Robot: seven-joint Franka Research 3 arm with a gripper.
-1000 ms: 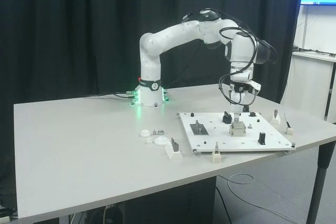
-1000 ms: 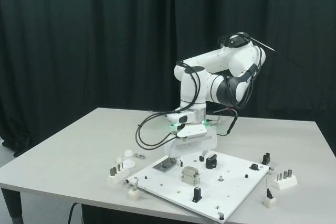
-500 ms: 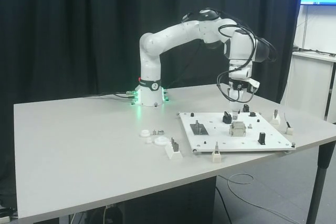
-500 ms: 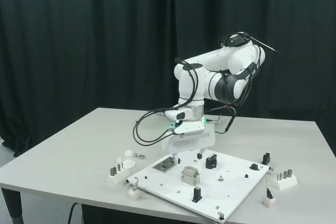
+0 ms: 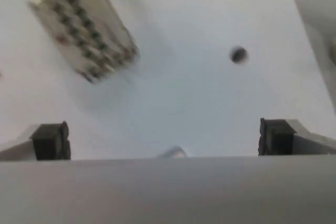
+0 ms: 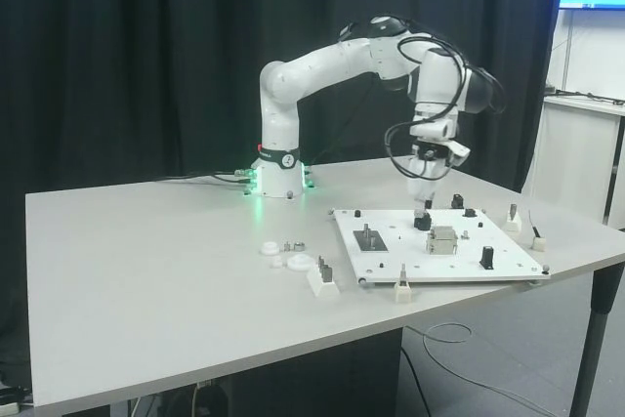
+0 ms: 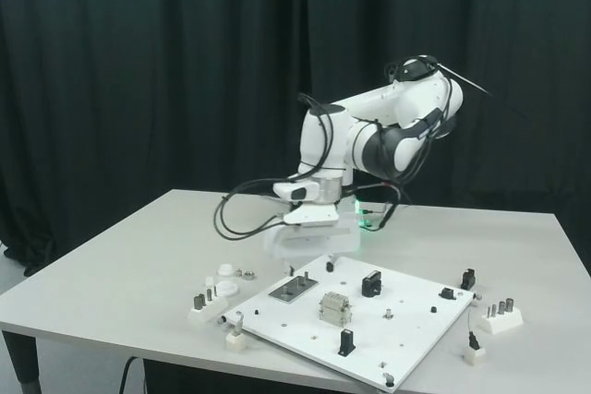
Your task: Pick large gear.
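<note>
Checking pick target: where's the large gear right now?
In the first room view, the large gear lies on the grey table, left of the white board, beside the small white block.

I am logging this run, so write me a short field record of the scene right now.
arm: white, bolted to the grey table
gripper: open, empty, above the white board
under gripper: bare board, grey block, small dark hole
large gear: white, on the table beside the board, apart from the gripper
nearby: smaller white discs, small stand of pegs
task state: gear not yet picked
</note>
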